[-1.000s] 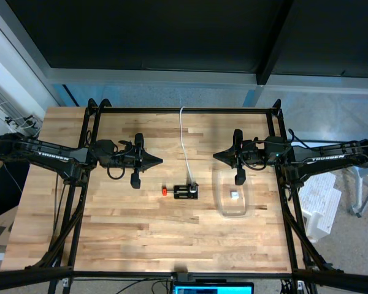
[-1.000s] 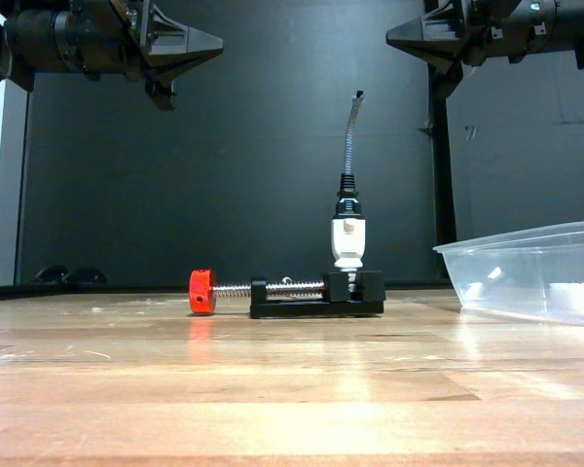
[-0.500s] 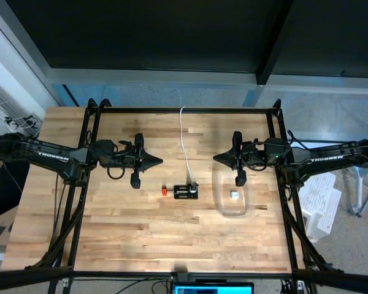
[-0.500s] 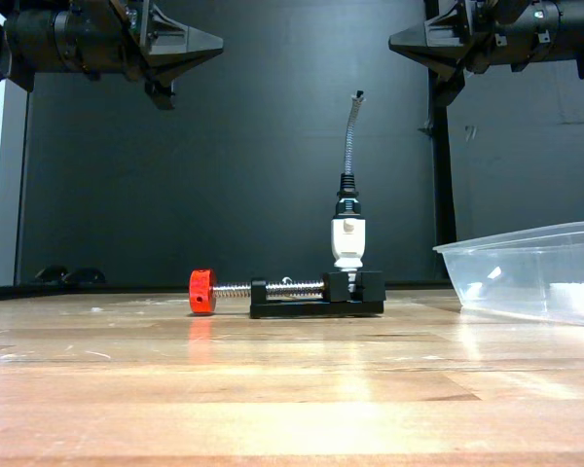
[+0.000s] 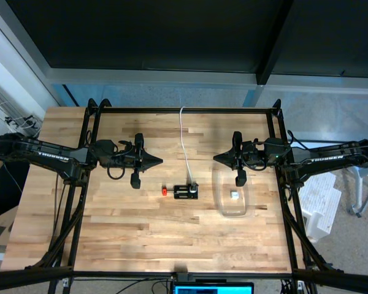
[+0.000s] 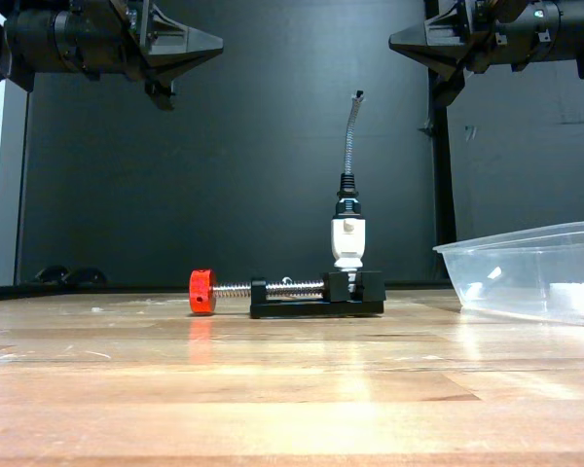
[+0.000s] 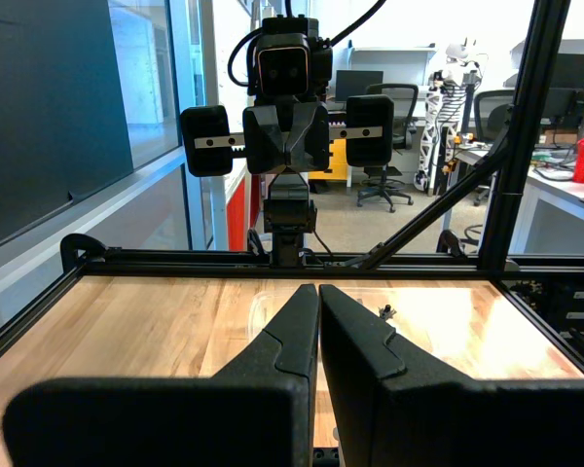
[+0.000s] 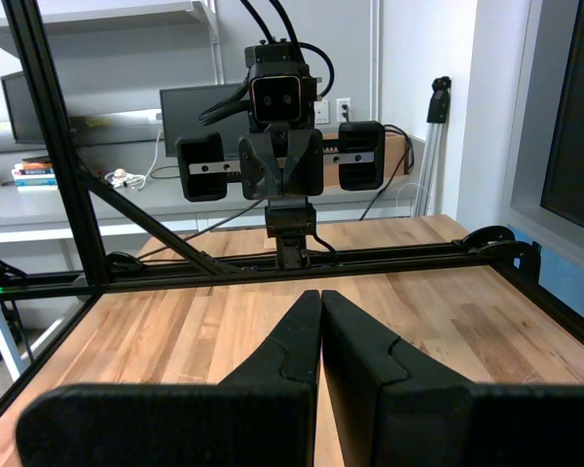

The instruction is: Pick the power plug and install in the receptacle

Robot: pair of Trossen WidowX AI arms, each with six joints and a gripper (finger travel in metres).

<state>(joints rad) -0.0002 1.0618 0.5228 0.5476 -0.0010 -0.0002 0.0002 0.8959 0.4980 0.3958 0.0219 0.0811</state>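
High view: both arms raised above the worktop (image 5: 135,226).
Left hand (image 5: 159,161): fingers pressed together, empty, left of the vise (image 5: 184,192).
Right hand (image 5: 216,157): closed, empty, near the tray (image 5: 234,215).
Receptacle (image 6: 347,238): upright in the vise, mid-worktop.

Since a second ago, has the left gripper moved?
No: the left gripper still hangs shut high left of the vise; right gripper shut, high on its right.
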